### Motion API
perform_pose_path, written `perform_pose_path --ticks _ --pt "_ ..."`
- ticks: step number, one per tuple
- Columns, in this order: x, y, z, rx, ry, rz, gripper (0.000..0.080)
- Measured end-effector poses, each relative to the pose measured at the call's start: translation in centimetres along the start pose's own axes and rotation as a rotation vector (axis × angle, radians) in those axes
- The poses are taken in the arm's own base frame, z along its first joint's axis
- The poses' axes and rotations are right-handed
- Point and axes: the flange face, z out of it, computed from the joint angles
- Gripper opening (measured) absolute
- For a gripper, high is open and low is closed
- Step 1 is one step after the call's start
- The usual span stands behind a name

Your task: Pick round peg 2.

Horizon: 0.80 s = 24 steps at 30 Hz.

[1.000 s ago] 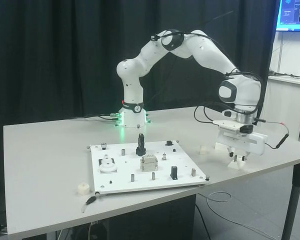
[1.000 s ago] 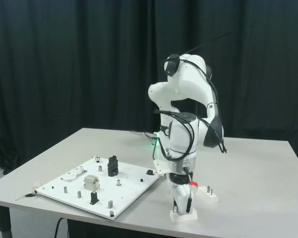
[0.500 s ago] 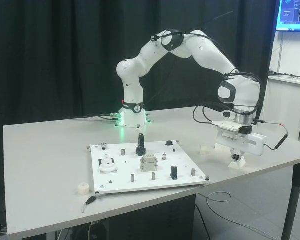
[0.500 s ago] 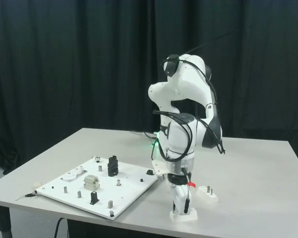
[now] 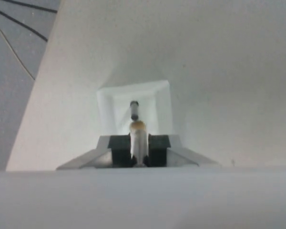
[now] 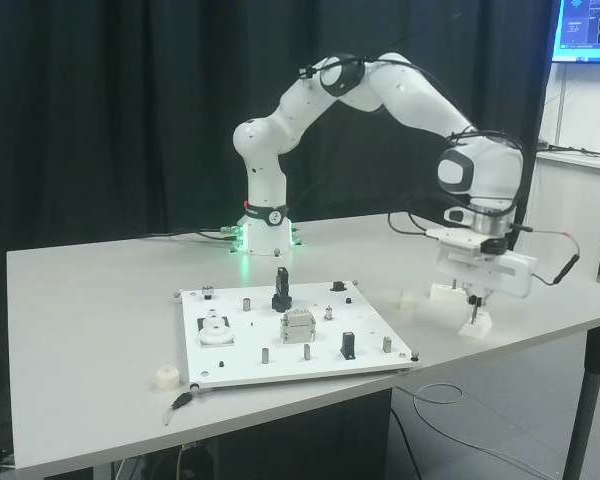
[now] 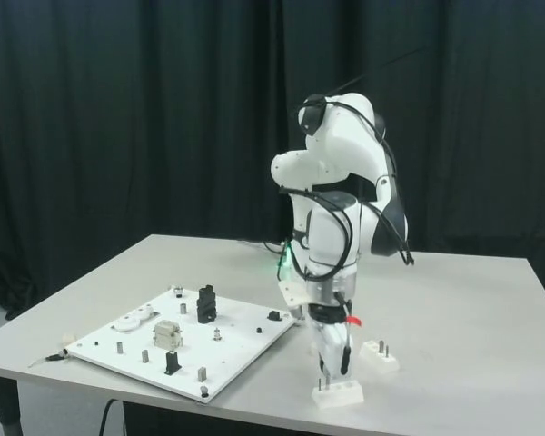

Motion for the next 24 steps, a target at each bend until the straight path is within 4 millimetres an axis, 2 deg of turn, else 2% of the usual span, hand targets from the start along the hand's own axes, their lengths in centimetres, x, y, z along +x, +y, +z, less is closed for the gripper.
perform_pose_path --ticks 11,24 --pt "0.0 0.3 -3.4 -0.010 -0.003 -0.019 0.0073" --pt "0.0 0.4 -4.3 -0.006 -0.003 -0.027 0.0071"
